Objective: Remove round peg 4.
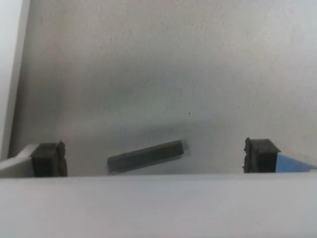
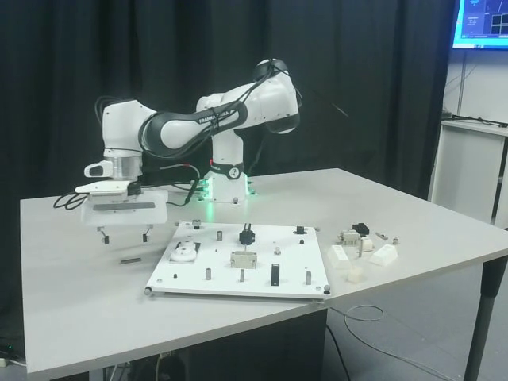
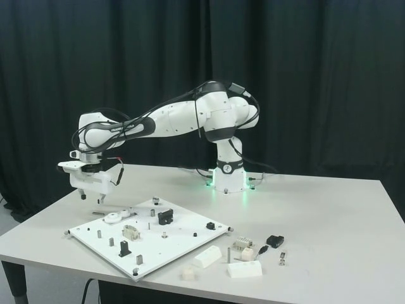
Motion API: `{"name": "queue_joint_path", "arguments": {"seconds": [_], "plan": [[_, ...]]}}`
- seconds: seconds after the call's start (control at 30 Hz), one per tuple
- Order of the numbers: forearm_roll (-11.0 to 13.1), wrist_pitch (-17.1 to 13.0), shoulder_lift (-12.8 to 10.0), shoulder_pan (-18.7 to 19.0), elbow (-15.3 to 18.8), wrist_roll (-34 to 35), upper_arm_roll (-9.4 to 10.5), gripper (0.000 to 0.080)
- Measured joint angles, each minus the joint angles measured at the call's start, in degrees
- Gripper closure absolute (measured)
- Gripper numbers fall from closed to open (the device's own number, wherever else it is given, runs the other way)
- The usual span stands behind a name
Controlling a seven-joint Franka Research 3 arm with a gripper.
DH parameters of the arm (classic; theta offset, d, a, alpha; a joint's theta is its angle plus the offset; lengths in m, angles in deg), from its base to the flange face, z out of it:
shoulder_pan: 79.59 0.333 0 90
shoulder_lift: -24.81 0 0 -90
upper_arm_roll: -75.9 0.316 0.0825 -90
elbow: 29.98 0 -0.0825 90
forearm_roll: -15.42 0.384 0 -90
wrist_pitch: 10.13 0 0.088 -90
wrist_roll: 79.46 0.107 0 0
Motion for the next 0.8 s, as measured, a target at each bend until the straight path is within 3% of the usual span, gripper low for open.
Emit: {"name": "queue_joint_path", "arguments": {"seconds": [0.8], "plan": [[-1.77,1.3,0.08,-0.27,-1.07,-2.85,-0.11,0.0003]]}}
